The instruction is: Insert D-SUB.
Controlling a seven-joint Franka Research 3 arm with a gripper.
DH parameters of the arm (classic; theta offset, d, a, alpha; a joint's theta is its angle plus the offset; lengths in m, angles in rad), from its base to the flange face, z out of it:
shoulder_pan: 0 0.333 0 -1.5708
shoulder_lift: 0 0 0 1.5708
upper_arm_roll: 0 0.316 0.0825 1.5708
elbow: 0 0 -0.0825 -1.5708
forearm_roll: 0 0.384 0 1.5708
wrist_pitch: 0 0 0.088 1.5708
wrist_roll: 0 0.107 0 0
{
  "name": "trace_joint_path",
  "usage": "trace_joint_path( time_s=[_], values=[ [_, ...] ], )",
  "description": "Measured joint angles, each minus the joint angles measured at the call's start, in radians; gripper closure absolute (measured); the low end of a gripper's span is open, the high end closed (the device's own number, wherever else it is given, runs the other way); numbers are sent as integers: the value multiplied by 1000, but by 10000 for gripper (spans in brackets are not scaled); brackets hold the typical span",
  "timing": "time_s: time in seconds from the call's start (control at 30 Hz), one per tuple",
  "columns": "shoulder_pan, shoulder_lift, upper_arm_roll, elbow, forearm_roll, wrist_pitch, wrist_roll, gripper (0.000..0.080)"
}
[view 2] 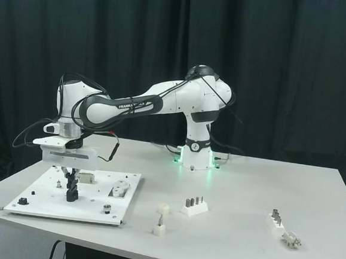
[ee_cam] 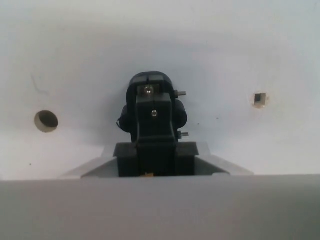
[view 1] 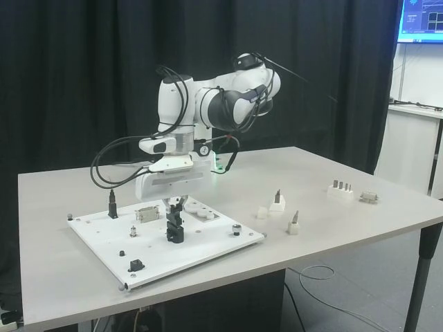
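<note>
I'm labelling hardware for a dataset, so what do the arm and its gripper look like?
The arm is white with rounded links, black joint bands and black lettering along one link. Black cables loop loosely off the wrist. The gripper has a white boxy body with black fingers. A green light glows at the base.

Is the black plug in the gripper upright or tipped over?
Upright: the black plug stands vertical on the white board, its top between the gripper fingers.

Lab or test cell. I stand bolted to a grey table (view 2: 246, 189), black curtains (view 2: 285, 72) hung all round, a white fixture board (view 1: 159, 252) under me, a monitor (view 1: 421, 21) in the corner.
</note>
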Motion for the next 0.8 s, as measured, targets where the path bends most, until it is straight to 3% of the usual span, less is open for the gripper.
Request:
trace_joint_path(
  time_s=[0.8],
  values=[
    [0, -1, 2, 14, 20, -2, 0, 655]
  ],
)
